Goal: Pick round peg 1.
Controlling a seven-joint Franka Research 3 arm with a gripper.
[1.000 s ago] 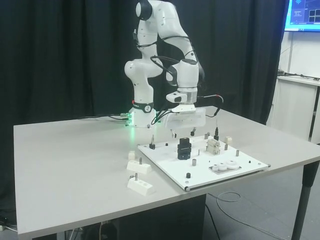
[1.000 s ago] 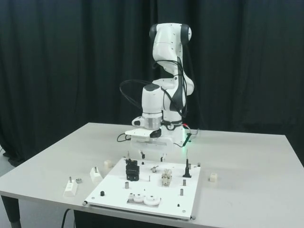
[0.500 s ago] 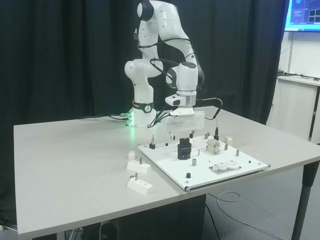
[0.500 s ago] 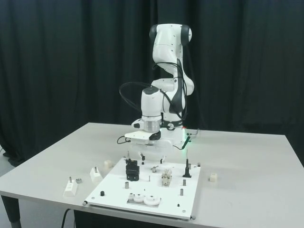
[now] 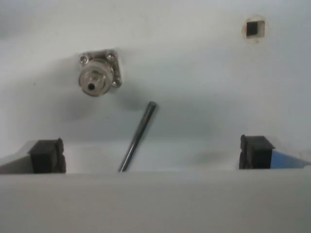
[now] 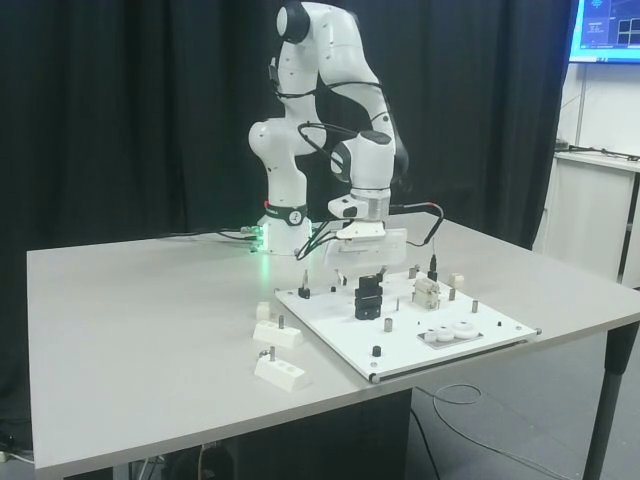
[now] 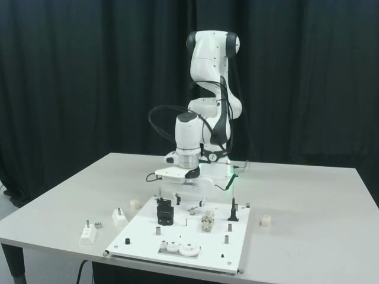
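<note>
While hovering over the white board (image 6: 420, 325):
hand (image 5: 150, 154): fingers spread wide, holding nothing
round peg 1 (image 5: 138, 136): slim upright pin between the fingertips, touching neither

Black curtains (image 7: 89, 77) hang behind the grey table (image 6: 130, 320); a white cabinet (image 6: 590, 210) stands beside it

Clearances around the white board (image 6: 405, 335) on your bench (image 6: 140, 330):

- Pincer (image 5: 150, 154): fingers wide apart, with bare board between them apart from a thin metal pin (image 5: 138, 137) standing in the gap.
- Beside the pin: a flanged metal connector (image 5: 98, 77), near but not touching.
- Just beside the pincer: a black block (image 7: 163, 211), standing tall.
- Off the board: two white blocks (image 6: 279, 350); open bench beyond them.
</note>
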